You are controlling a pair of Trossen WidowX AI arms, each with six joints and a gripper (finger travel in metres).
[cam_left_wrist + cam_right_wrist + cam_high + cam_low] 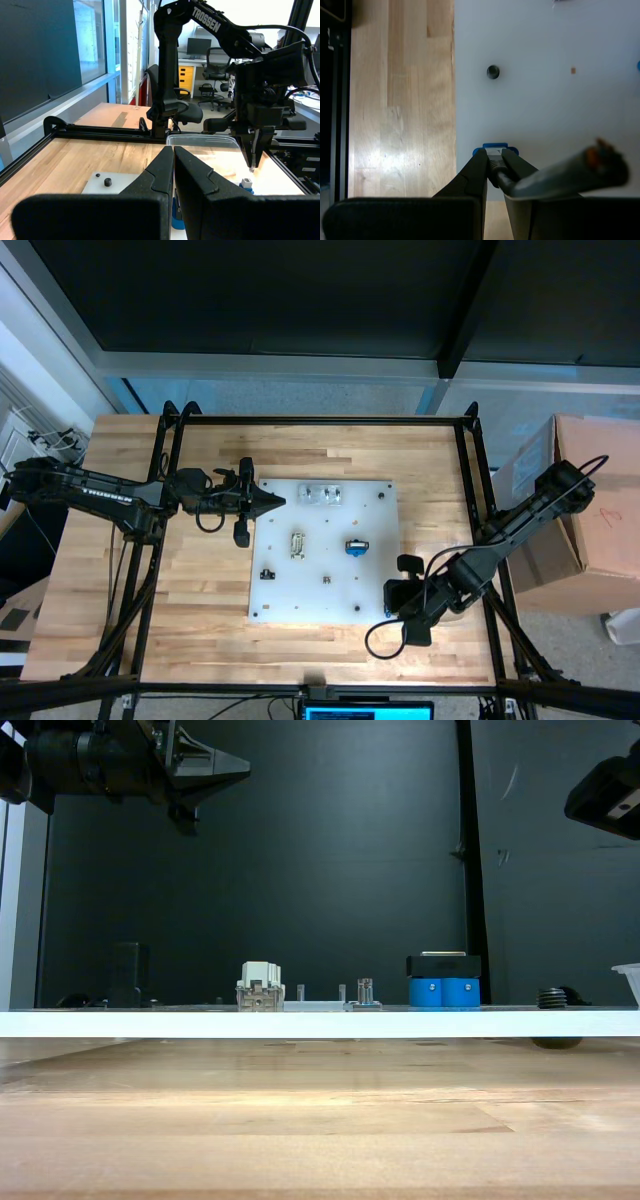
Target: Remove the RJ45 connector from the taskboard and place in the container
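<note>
Left wrist view: clear plastic container [200, 141], rectangular with a thin rim, sits on the table past the board, just behind the right gripper [252, 164]. Wood grain shows through its walls. Contents: cannot tell, since the gripper hides most of it.

Right wrist view: the right gripper's black fingers [479, 167] are pinched narrow on the connector [496, 172], gripping its dark boot. Its pale tip meets the blue seat [495, 146] at the board's edge. Whether the tip is in the seat or clear of it: cannot tell. A grey cable stub [560, 175] runs off the boot, blurred, with an orange end.

High view:
- The right gripper points down over the near right corner of the white, matte board [300, 590].
- The left gripper [272, 502] hangs high over the board's left edge, level and pointing right, well apart from the connector. Its wedge-shaped fingers are pressed together and hold nothing.

Other board fittings:
- blue block [356, 547] with a black top
- cream housing [297, 545]
- clear block [322, 495] near the far edge
- small black knob [493, 72]

Table [200, 620] is pale butcher-block wood with a black frame. A cardboard box [590, 500] stands off its right side.
</note>
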